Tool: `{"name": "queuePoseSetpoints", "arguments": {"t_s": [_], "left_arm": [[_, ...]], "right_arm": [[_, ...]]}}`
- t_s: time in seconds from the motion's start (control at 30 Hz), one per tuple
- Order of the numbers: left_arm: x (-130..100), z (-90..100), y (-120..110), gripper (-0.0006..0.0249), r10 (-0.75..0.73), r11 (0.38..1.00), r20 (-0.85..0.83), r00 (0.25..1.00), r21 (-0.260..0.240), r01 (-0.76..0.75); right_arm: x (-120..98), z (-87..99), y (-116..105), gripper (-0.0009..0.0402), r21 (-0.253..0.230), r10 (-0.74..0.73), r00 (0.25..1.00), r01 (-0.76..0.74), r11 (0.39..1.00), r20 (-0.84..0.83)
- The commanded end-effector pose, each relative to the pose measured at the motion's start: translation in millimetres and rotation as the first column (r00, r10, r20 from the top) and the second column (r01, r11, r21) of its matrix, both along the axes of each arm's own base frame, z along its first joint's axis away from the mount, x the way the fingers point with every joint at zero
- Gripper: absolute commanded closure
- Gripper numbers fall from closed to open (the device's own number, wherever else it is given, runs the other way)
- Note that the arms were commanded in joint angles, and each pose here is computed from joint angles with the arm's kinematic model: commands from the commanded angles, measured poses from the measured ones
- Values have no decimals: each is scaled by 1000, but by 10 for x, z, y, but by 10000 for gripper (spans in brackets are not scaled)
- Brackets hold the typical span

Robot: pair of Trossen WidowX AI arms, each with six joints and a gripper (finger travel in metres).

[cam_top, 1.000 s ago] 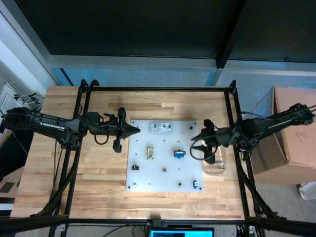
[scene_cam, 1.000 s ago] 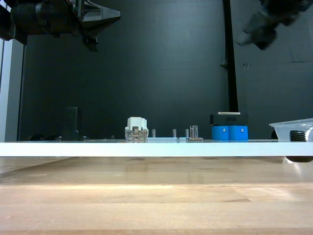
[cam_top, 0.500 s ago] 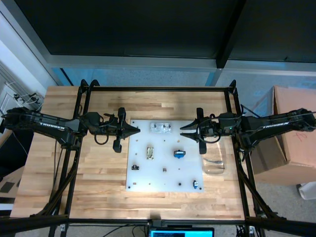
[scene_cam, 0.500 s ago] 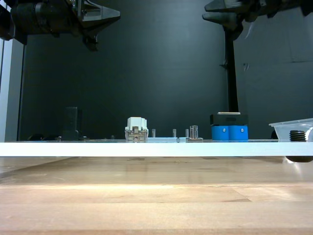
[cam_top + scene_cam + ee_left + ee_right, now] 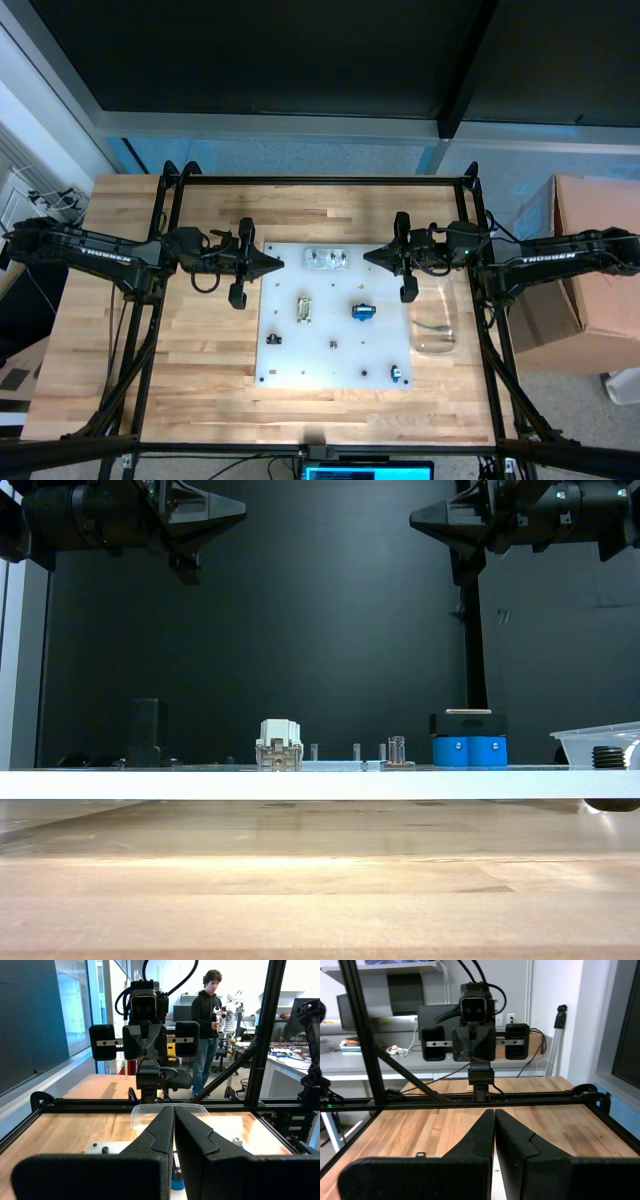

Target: Remove the RJ45 connector from the taskboard and place in the container

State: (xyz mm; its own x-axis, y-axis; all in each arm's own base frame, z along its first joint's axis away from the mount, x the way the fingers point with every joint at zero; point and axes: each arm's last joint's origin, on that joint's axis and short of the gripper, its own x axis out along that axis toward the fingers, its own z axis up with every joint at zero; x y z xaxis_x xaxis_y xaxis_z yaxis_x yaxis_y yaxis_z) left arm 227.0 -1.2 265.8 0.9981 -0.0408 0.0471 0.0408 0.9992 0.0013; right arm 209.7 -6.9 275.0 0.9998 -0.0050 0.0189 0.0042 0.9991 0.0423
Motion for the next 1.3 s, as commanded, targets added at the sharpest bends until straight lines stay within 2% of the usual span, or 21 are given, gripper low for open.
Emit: {"name": "queuePoseSetpoints", "arguments": {"t_s": [0.03, 0.57, 1.3], "left_arm": [[1, -1, 0, 243, 0, 1000, 0, 1000, 0, 0], [1, 0, 0, 243, 0, 1000, 0, 1000, 0, 0], [1, 0, 1, 243, 0, 1000, 0, 1000, 0, 0]], "right_arm": [[0, -7, 1, 392, 0, 19, 1000, -19, 1000, -2], [3, -13, -5, 393, 18, -13, 1000, 13, 1000, -6], [3, -22, -4, 393, 18, -13, 1000, 13, 1000, -15]]}}
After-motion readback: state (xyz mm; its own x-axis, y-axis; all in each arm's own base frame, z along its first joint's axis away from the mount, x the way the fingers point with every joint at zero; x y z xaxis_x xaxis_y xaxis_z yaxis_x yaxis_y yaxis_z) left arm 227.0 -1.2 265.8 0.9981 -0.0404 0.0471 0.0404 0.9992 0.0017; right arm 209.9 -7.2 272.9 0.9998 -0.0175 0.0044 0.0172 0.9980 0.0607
